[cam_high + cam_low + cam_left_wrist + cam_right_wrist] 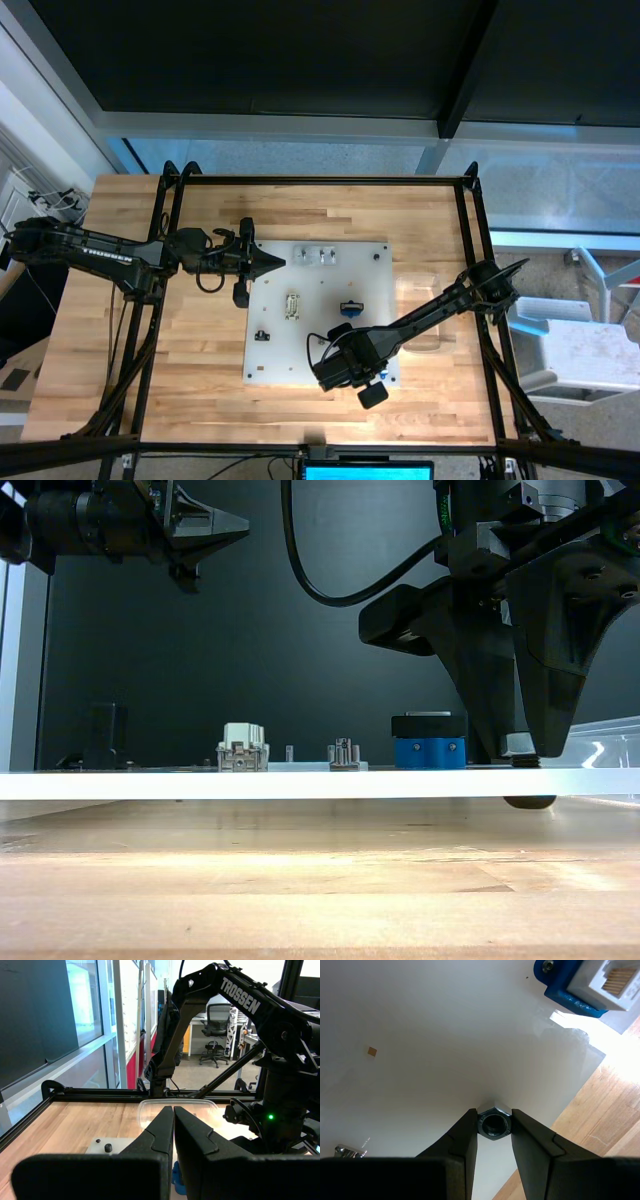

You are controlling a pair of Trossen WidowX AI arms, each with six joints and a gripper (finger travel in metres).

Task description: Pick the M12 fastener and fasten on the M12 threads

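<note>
Probably light and slippery, the M12 fastener (494, 1124) is clamped on its flats by the right claw (494, 1121) at the board (420, 1035), the left claw (173, 1110) clenched aloft.

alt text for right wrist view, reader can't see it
The right gripper pinches a small silver nut just over the white board, with a blue connector beyond. The left gripper, shut above the board's left edge, is outside this view.

At board (300, 345) near-right, right end effector (493, 1116) clamps nut (494, 1125); left end effector (276, 263) over far-left.
</note>
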